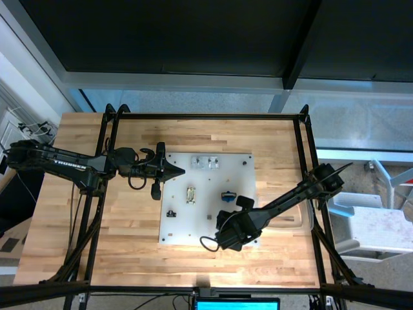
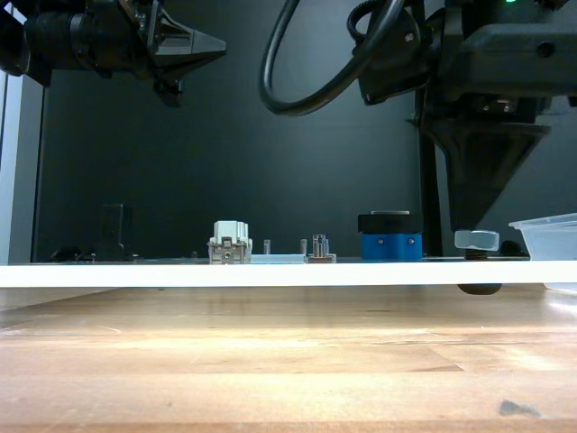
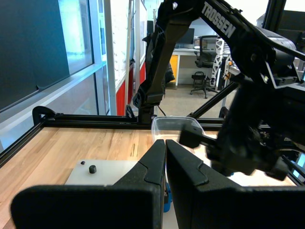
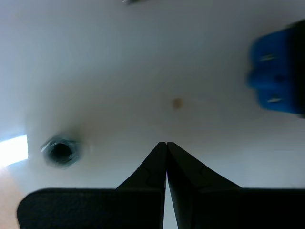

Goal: Unfasten the M12 fastener and place in the container

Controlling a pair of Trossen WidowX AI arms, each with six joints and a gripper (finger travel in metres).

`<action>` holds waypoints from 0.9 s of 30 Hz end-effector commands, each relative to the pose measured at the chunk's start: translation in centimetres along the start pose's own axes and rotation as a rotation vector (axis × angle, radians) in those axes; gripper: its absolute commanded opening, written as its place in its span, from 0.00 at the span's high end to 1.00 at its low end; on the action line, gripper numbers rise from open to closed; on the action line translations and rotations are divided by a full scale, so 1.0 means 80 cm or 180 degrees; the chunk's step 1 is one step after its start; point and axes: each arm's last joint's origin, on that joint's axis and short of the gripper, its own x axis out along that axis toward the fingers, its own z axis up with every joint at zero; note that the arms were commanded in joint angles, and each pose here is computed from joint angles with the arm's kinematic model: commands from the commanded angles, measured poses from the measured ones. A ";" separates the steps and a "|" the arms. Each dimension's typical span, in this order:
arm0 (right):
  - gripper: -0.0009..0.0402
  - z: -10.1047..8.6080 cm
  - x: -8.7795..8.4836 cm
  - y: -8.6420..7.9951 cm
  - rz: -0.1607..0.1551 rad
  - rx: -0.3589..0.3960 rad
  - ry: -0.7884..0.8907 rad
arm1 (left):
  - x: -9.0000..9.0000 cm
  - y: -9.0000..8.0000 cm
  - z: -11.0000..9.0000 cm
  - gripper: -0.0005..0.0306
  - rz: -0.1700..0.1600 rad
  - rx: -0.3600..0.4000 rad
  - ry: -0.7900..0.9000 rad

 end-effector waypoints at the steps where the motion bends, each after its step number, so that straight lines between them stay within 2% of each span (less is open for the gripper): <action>1: 0.98 -0.003 -0.007 0.003 0.0114 -0.0006 0.0009 | 0.000 0.000 0.000 0.98 0.0000 0.0000 0.0000; 7: 0.98 0.004 -0.025 0.004 0.0240 0.0030 -0.0093 | 0.000 0.000 0.000 0.98 -0.0001 0.0000 0.0001; 9: 0.98 0.006 -0.032 0.005 0.0357 0.0047 -0.0071 | 0.000 0.000 0.000 0.98 0.0000 0.0000 -0.0002; 12: 0.98 0.010 -0.043 0.008 0.0586 0.0154 0.0008 | 0.000 0.000 0.000 0.98 0.0005 0.0000 -0.0007; 16: 0.94 0.015 -0.055 0.010 0.0725 0.0738 0.0051 | 0.000 0.000 0.000 0.98 0.0001 0.0000 -0.0002; 20: 0.81 0.018 -0.059 0.011 0.0768 0.1452 0.0124 | 0.000 0.000 0.000 0.98 0.0002 0.0000 -0.0002; 23: 0.68 0.018 -0.055 0.014 0.0833 0.1759 0.0320 | 0.000 0.000 0.000 0.98 0.0001 0.0000 -0.0002; 24: 0.63 0.018 -0.054 0.014 0.0826 0.1902 0.0341 | 0.000 0.000 0.000 0.98 0.0001 0.0000 -0.0005; 27: 0.52 0.020 -0.048 0.017 0.0814 0.2018 0.0328 | 0.000 0.000 0.000 0.98 0.0002 0.0000 -0.0002</action>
